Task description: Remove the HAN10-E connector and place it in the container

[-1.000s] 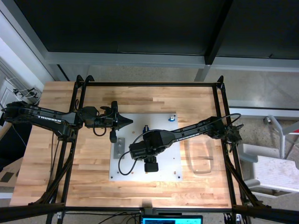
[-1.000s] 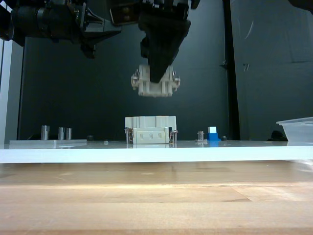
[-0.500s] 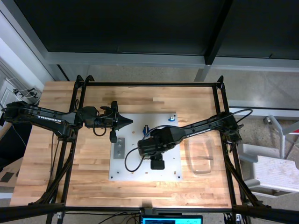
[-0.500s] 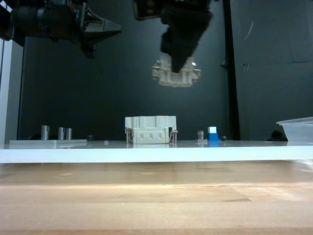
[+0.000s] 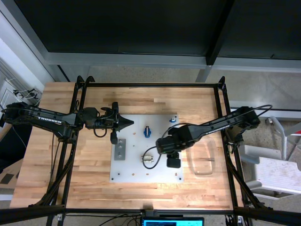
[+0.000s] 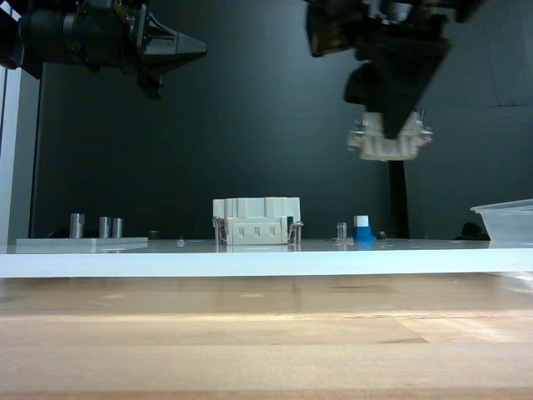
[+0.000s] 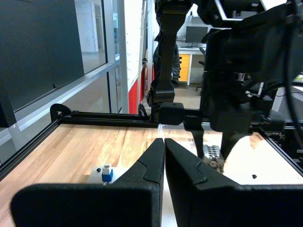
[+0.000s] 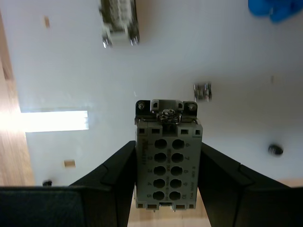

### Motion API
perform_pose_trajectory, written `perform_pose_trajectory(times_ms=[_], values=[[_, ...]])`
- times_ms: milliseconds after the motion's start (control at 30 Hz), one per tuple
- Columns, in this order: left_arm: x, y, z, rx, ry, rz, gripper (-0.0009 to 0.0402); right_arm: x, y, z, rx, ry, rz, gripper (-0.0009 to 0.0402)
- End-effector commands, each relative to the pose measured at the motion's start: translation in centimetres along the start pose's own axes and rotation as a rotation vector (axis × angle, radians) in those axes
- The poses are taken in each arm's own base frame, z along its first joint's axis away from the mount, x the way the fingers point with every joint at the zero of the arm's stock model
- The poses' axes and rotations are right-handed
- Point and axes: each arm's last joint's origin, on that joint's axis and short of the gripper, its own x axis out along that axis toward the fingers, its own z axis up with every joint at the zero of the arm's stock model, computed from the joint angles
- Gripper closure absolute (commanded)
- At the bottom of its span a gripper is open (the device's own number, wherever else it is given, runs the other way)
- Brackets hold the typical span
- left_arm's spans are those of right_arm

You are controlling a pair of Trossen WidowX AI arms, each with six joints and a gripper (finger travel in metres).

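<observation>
Two arms were in view, only the right one over the work. The right gripper was clamped on the HAN10-E connector, one finger pressed on each long side. The wrist view showed the connector's face with ten dark pin holes in two columns. The connector hung in the air well above the white plate, touching nothing but the fingers. In the low view it sat to the right of the small blue part and short of the container. The container stood on the wood just beside the plate's right edge. A beige base housing sat on the plate, apart from the lifted connector. The left gripper hovered high over the plate's far left corner, fingertips pressed together, holding nothing.
</observation>
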Motion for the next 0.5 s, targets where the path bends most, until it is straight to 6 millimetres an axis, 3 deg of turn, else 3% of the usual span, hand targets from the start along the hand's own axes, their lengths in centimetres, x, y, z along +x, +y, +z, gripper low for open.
perform_pose_trajectory(times_ms=[33, 500], values=[[0.0, 0.0, 0.0, 0.0, -0.001, 0.0, 0.0393, 0.1, -0.3, -1.5, 0.024, 0.004, -0.001, 0.0343], [0.0, 0.0, 0.0, 0.0, -0.001, 0.0, 0.0393, 0.0, -1.4, -7.1, 0.063, 0.026, -0.008, 0.0343]])
